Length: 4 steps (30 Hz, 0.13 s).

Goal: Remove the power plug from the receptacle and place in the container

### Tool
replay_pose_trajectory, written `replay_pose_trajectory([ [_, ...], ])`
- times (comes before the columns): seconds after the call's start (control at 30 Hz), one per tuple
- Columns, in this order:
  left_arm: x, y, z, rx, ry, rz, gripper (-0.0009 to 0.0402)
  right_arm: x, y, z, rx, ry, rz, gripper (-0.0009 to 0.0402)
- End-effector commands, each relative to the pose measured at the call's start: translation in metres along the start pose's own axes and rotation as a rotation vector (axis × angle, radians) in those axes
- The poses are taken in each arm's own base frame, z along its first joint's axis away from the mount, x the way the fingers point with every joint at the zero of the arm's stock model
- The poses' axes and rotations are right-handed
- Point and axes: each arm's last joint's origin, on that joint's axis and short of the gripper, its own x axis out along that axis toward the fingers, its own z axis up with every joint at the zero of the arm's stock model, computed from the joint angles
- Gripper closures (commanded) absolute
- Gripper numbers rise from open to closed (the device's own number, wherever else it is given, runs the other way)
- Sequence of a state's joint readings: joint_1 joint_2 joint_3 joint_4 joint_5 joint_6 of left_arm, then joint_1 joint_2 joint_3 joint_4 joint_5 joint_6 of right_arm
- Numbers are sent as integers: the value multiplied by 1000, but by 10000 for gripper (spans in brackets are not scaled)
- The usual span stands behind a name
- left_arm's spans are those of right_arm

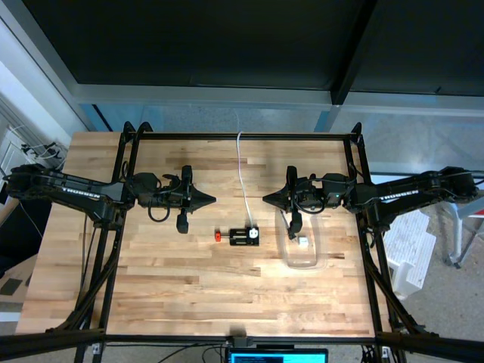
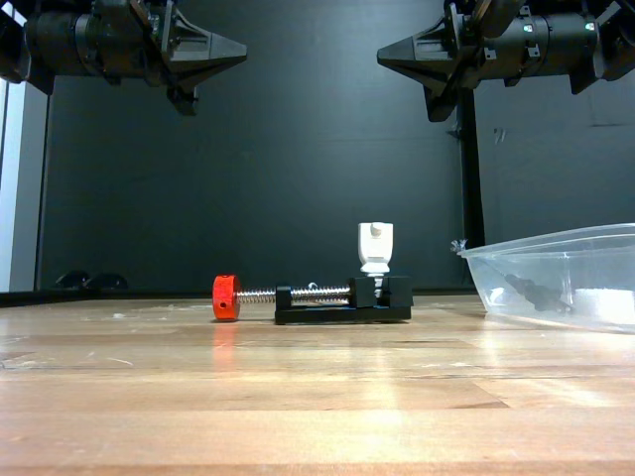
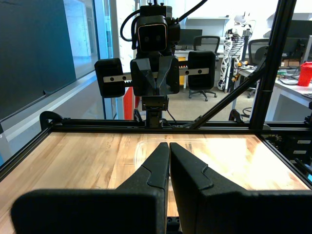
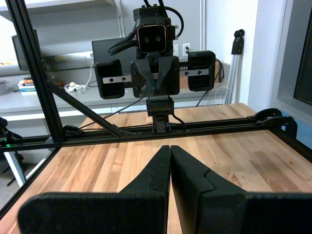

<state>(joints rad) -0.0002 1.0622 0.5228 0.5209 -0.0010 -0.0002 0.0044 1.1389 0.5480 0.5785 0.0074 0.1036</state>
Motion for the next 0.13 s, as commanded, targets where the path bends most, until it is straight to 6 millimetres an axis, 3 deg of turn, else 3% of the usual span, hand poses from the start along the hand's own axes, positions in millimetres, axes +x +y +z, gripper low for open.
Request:
replay_pose_trajectory([
  [0.03, 0, 0, 0, 0, 0, 0, 393, 0, 0, 0, 0, -1, 0, 393],
  [0.13, 0, 0, 0, 0, 0, 0, 393, 0, 0, 0, 0, -1, 0, 393],
])
